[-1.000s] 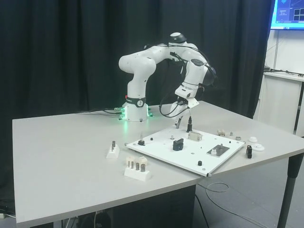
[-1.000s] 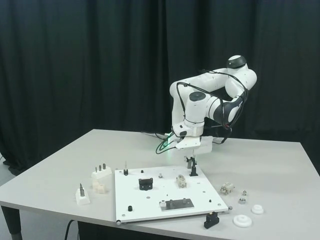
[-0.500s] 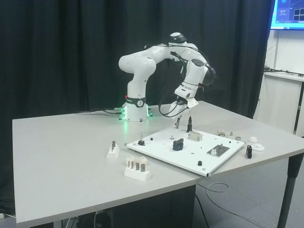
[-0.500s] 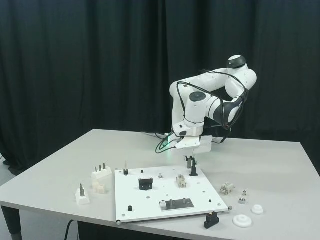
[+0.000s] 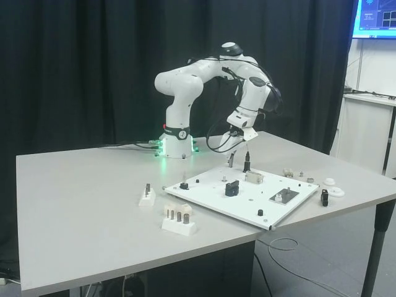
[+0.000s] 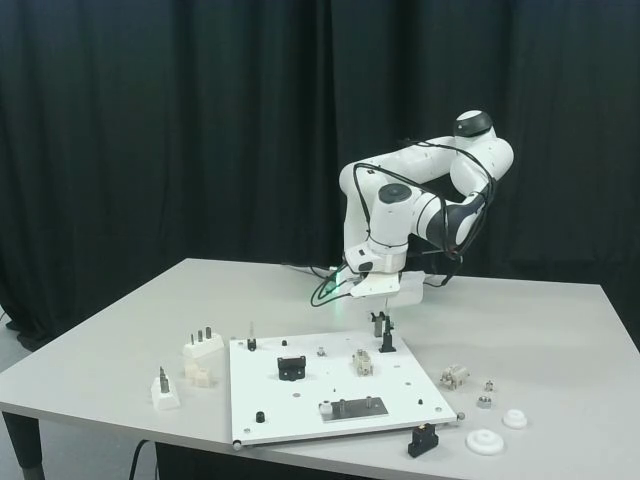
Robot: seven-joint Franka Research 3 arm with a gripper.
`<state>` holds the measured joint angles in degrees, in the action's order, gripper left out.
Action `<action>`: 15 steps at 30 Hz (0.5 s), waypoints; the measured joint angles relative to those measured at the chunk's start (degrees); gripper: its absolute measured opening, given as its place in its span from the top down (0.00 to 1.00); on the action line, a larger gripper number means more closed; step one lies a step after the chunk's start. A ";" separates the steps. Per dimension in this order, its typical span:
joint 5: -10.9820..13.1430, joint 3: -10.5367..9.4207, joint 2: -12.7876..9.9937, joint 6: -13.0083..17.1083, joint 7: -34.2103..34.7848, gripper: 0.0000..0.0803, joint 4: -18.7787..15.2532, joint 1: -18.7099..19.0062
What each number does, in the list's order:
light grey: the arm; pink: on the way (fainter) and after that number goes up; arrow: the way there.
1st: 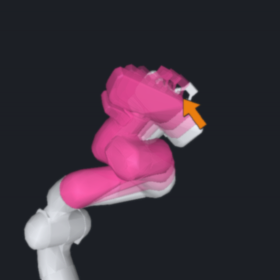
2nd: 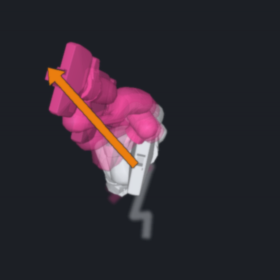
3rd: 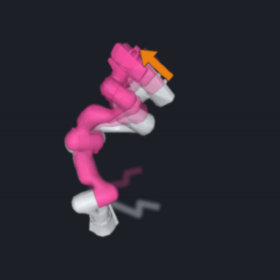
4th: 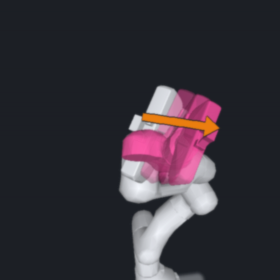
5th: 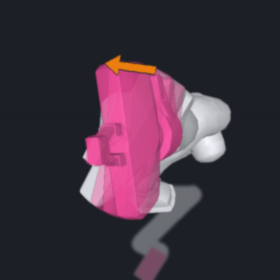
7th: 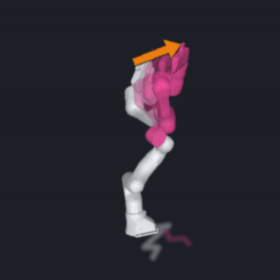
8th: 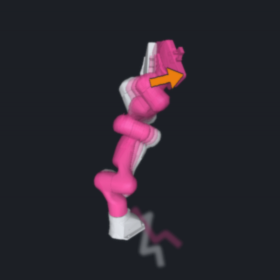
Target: Insert square peg 4.
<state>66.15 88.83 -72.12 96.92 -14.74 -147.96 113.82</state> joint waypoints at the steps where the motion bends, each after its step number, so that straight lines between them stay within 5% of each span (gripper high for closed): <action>1: -0.06 0.01 0.00 -0.04 0.00 0.81 -0.01 0.00; 15: -0.75 0.06 0.00 -0.60 0.31 0.81 -0.15 0.00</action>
<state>65.40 88.88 -72.12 96.33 -14.42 -148.11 113.81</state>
